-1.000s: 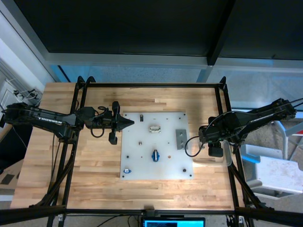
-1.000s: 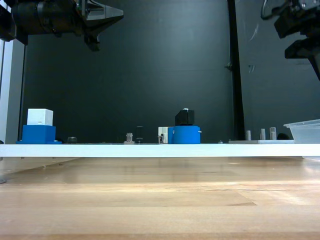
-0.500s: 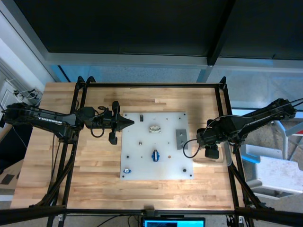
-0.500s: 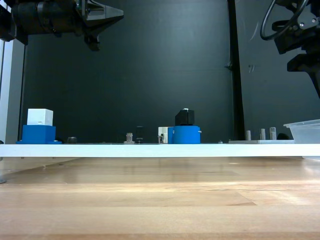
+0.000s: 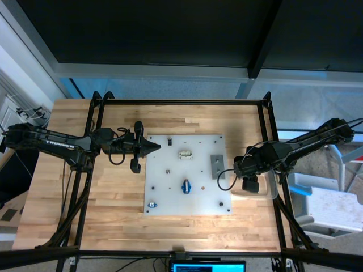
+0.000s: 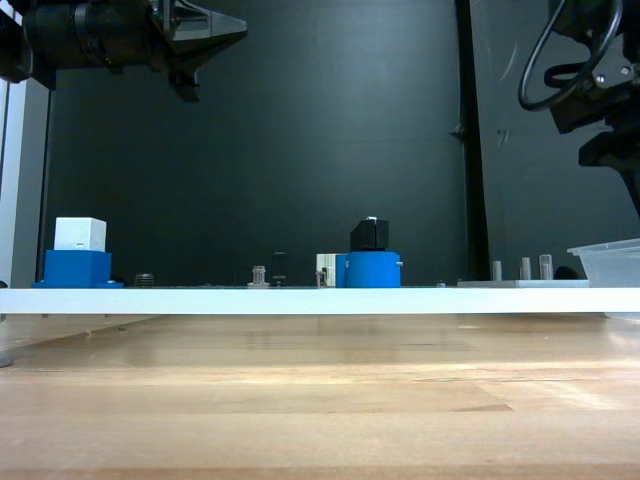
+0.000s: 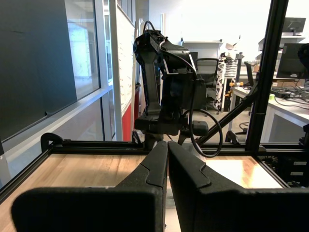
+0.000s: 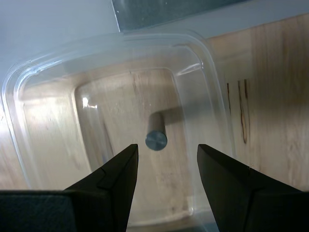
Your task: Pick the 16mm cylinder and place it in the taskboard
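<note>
Silver 16mm cylinder (image 8: 156,137): stands on end on the floor of the clear plastic tray (image 8: 211,82), apart from every tray wall; not gripped.
Tray location: right of centre in the high view, on the table (image 5: 85,192), just beside the right edge of the taskboard (image 5: 170,192).
Right gripper (image 5: 251,184): over the tray, pointing down. Jaws wide apart and empty; the fingers (image 8: 113,179) flank the cylinder's top face without touching it.
Left gripper (image 5: 154,147): parked in the air at the board's left edge, upper left in the low view. Jaws pressed together, nothing between them.
Step in hand: looks like the descent onto the cylinder, ahead of the grasp.
Do it well: cylinder sits slightly nearer one finger, so centre it first. Come straight down, keep the tips off the tray walls, close low on the shaft so it doesn't tip, lift vertically.
Risk: thin tray may slide or lift with the part if a finger drags on it.
Right wrist view only: the cylinder itself, its upright pose and its offset between the fingers.
High view only: overall layout, with the arm over the tray and the grey block (image 5: 217,166) between tray and board centre. The cylinder can't be made out there.
Low view only: heights, showing the right arm well above the tray rim (image 6: 610,250). Fingertips and cylinder can't be seen there.
Target hole: can't tell which one takes the cylinder.
</note>
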Motion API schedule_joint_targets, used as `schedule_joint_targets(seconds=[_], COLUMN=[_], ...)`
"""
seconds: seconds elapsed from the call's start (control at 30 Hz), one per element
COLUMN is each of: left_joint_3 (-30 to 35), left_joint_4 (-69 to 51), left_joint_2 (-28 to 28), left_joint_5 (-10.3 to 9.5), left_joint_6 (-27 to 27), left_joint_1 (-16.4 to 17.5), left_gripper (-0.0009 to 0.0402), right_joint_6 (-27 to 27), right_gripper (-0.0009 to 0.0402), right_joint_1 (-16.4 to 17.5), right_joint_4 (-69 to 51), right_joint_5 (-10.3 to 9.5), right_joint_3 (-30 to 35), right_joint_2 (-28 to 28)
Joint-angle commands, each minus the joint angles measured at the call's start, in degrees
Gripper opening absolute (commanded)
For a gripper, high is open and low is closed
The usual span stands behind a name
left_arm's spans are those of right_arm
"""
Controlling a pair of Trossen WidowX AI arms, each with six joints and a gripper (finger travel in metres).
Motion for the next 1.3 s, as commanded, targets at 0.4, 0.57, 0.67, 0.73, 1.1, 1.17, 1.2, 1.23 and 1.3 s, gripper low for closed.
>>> schedule_joint_targets(seconds=[0.4,0.57,0.67,0.73,1.1,1.17,1.2,1.23,1.3], left_joint_3=[0.0,0.0,0.0,0.0,0.0,0.0,0.0,0.0,0.0], left_joint_4=[0.0,0.0,0.0,0.0,0.0,0.0,0.0,0.0,0.0], left_joint_2=[0.0,0.0,0.0,0.0,0.0,0.0,0.0,0.0,0.0], left_joint_5=[0.00,0.00,0.00,0.00,0.00,0.00,0.00,0.00,0.00], left_joint_6=[0.0,0.0,0.0,0.0,0.0,0.0,0.0,0.0,0.0], left_joint_1=[0.0,0.0,0.0,0.0,0.0,0.0,0.0,0.0,0.0], left_gripper=[0.0000,0.0000,0.0000,0.0000,0.0000,0.0000,0.0000,0.0000,0.0000], right_joint_6=[2.1,6.3,9.3,12.1,25.7,28.0,28.7,29.3,30.9], right_gripper=[0.0169,0.0169,0.0169,0.0169,0.0169,0.0169,0.0169,0.0169,0.0169], right_joint_1=[1.2,1.4,1.6,1.7,2.4,2.4,2.5,2.6,2.7], right_joint_4=[2.9,3.1,3.0,3.0,4.0,4.3,4.6,4.9,5.5], right_joint_5=[-0.09,0.00,0.31,0.52,2.01,1.99,1.99,1.99,1.99], right_joint_3=[-1.5,-1.5,-1.6,-1.7,-3.1,-3.4,-3.6,-3.7,-4.0], right_joint_2=[2.1,2.6,2.6,2.6,2.6,2.6,2.6,2.6,2.6])
